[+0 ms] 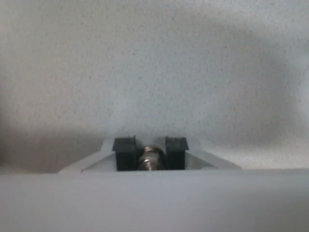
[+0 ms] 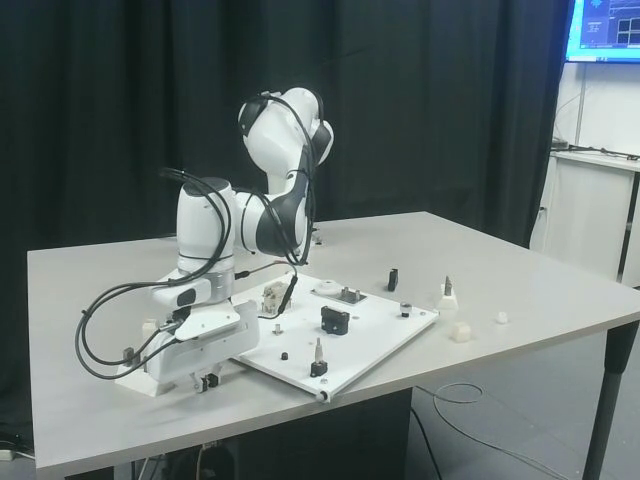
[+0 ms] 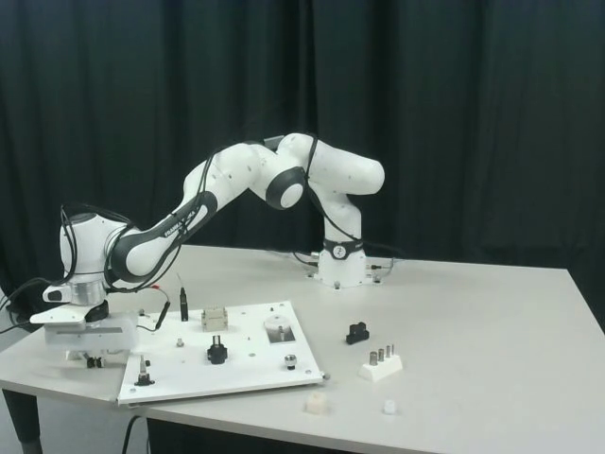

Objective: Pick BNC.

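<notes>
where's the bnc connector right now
In the wrist view the BNC connector sits between the two black fingers of the gripper, over the grey table. In the room views the gripper hangs just off the white board's edge.

Two room views, opposite sides, share table; wrist view close, downward.

A: Room views: even overhead light, the black curtain dim, soft shadows on the grey surface.
B: Wrist view: a broad shadow darkens the surface; foreground out of focus.
</notes>
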